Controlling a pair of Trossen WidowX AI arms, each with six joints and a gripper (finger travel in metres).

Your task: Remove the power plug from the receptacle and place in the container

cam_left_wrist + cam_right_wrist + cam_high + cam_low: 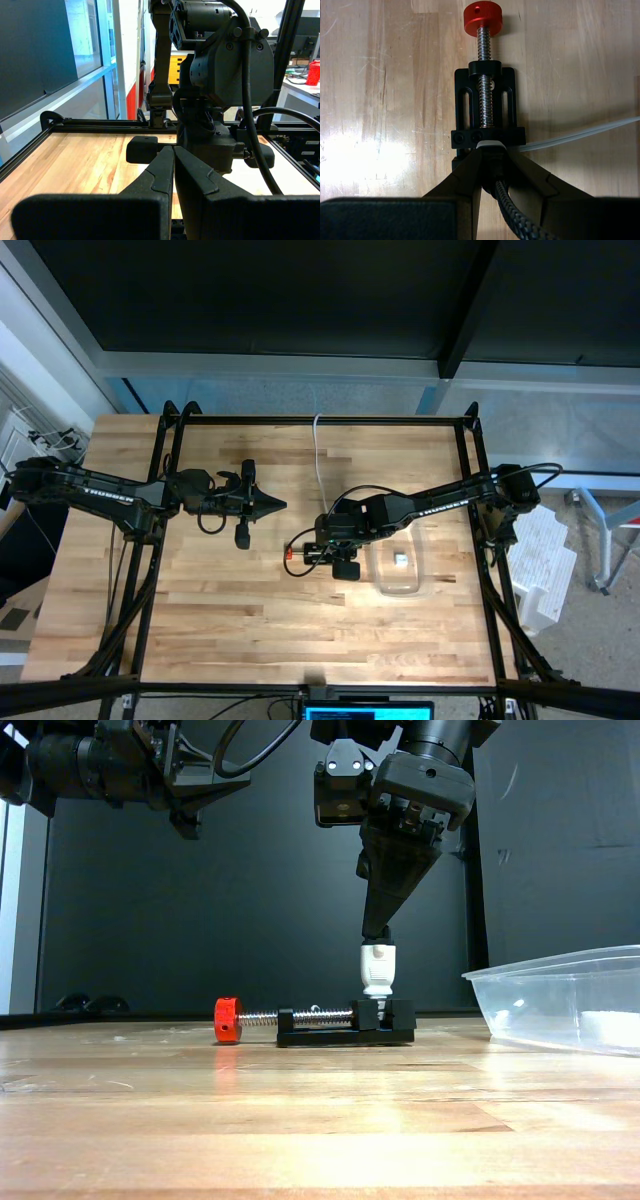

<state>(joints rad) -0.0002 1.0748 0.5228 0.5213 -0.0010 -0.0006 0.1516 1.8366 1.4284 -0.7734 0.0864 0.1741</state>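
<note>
Right gripper (pixel 378 928) is clamped on the plug (pixel 493 166), which sits in the receptacle (pixel 377 970) held by the clamp (pixel 345 1020). Left gripper (pixel 268 505) is parked, fingers together. The pull may slip off the plug or drag the clamp, missing the container (pixel 565 1005).

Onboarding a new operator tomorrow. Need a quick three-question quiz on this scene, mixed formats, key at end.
1. True or false: the plug is already in the tub.
2. Which arm works at the socket? A) left B) right C) neither
3. Fill in: the clamp holding the socket has a ___ knob.
Key: 1 false; the right gripper has its jaws shut on the plug atop the socket, beside the tub. 2 B; the left gripper hangs over the table's left side, jaws shut. 3 red.
</note>
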